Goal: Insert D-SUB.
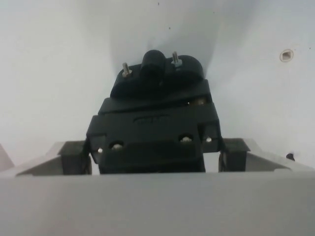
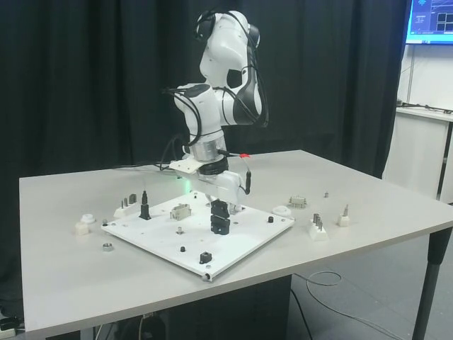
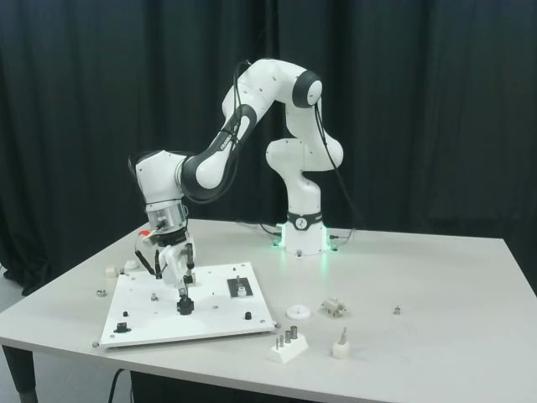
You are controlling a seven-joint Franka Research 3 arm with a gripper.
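With the claw (image 1: 156, 160) clamped on the black D-SUB plug (image 1: 155, 123), keep it square over whatever socket lies below on the white board (image 2: 233, 244) and press straight down.

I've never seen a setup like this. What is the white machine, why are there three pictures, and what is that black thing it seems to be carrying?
The white jointed machine is a robot arm bolted onto a grey table. Two pictures come from cameras standing in the room; the third comes from a camera on the arm's wrist, looking down past its fingers. At the arm's end is a two-fingered pincer, shut on a black plastic D-SUB cable plug with small metal screws. It holds the plug upright just over a flat white square board, which carries several small black and metal fittings. Loose small white parts lie on the table beside the board.
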